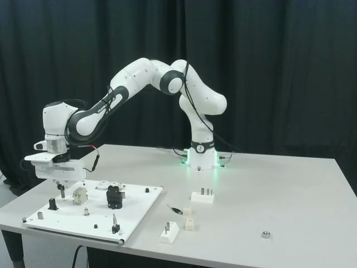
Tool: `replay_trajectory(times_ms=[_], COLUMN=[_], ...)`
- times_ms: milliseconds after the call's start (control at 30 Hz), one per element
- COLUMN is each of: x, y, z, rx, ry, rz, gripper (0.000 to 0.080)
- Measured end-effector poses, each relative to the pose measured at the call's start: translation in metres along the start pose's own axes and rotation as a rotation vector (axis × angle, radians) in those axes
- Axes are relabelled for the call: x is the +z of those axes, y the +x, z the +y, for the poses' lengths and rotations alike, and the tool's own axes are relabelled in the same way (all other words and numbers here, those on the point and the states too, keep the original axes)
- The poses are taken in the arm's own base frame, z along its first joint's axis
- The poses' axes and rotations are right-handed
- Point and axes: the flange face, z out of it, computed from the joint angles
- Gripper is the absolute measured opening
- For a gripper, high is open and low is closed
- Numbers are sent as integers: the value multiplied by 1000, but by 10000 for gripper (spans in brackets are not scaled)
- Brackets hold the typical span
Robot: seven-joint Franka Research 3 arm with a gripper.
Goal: Insert square peg 3.
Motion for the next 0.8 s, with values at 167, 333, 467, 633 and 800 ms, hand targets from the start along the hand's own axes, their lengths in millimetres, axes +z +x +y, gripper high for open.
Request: replay_trajectory(times_ms=[167, 333, 467, 633, 800], x=[1, 2, 3, 4, 5], y=[0, 0, 0, 1, 2], z=[0, 0, 0, 1, 0], rx=[9, 17, 24, 28, 34], ry=[-1, -2, -4, -6, -9], rz=[-1, -3, -3, -3, -1], gripper=[110, 110, 110, 110, 110])
